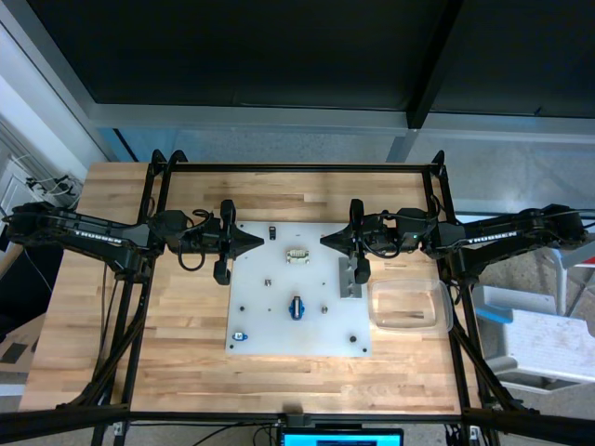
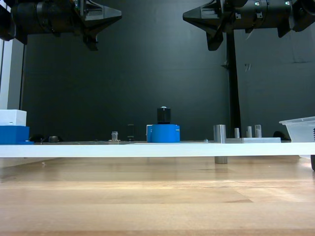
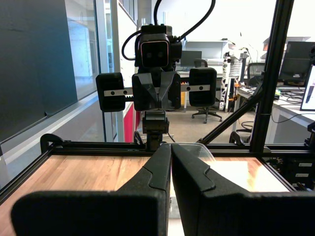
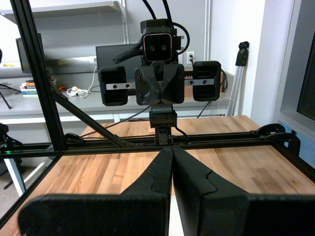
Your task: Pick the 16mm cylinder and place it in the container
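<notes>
The 16mm cylinder [image 1: 324,308] is a small silvery peg standing upright on the white board [image 1: 279,339], just right of the blue plug; in the low view the cylinder [image 2: 219,133] stands beside the flat grey block. The container [image 1: 409,307], a clear shallow tub, rests on the table off the board's right edge, and its corner [image 2: 300,129] shows low at the right. My left gripper [image 1: 263,242] [image 2: 119,14] [image 3: 171,162] hovers high over the board's left rear, shut and empty. My right gripper [image 1: 323,241] [image 2: 184,17] [image 4: 172,162] faces it from the right, shut and empty, well above the cylinder.
A blue upright plug [image 1: 296,308] stands mid-board. The grey block [image 1: 350,279] with small pegs lies under the right arm. A white connector [image 1: 297,255] and a small blue part [image 1: 240,335] also sit on the board. A black frame [image 1: 297,168] rings the table.
</notes>
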Controlling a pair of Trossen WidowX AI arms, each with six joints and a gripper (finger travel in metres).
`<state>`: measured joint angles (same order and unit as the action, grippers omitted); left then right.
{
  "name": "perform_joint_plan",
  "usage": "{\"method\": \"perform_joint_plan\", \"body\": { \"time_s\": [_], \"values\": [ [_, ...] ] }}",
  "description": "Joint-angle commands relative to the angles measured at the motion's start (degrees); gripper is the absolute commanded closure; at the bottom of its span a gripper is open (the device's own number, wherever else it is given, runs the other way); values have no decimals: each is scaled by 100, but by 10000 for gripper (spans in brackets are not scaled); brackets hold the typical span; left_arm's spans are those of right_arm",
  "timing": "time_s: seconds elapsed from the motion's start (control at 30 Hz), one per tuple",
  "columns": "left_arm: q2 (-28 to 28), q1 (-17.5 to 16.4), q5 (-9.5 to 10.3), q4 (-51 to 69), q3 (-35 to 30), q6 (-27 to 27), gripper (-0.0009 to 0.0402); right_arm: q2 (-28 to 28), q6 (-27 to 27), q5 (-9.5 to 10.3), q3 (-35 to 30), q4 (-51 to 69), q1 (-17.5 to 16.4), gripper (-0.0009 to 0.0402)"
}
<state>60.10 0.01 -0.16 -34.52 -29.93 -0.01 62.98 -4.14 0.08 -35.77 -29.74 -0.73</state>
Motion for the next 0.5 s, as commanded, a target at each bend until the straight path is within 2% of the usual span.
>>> {"method": "perform_joint_plan", "body": {
  "time_s": [0.03,0.3,0.33,0.5],
  "values": [
    [0,0,-2,0,-2,2,393,2,-2,-2,-2,-9,-4,393],
    [0,0,-2,0,-2,2,393,0,-31,11,-9,-17,-7,393],
    [0,0,-2,0,-2,0,393,0,-160,9,-35,24,-7,393],
    [0,-2,-2,0,-2,2,393,2,-247,2,-450,881,-7,393]
  ]
}}
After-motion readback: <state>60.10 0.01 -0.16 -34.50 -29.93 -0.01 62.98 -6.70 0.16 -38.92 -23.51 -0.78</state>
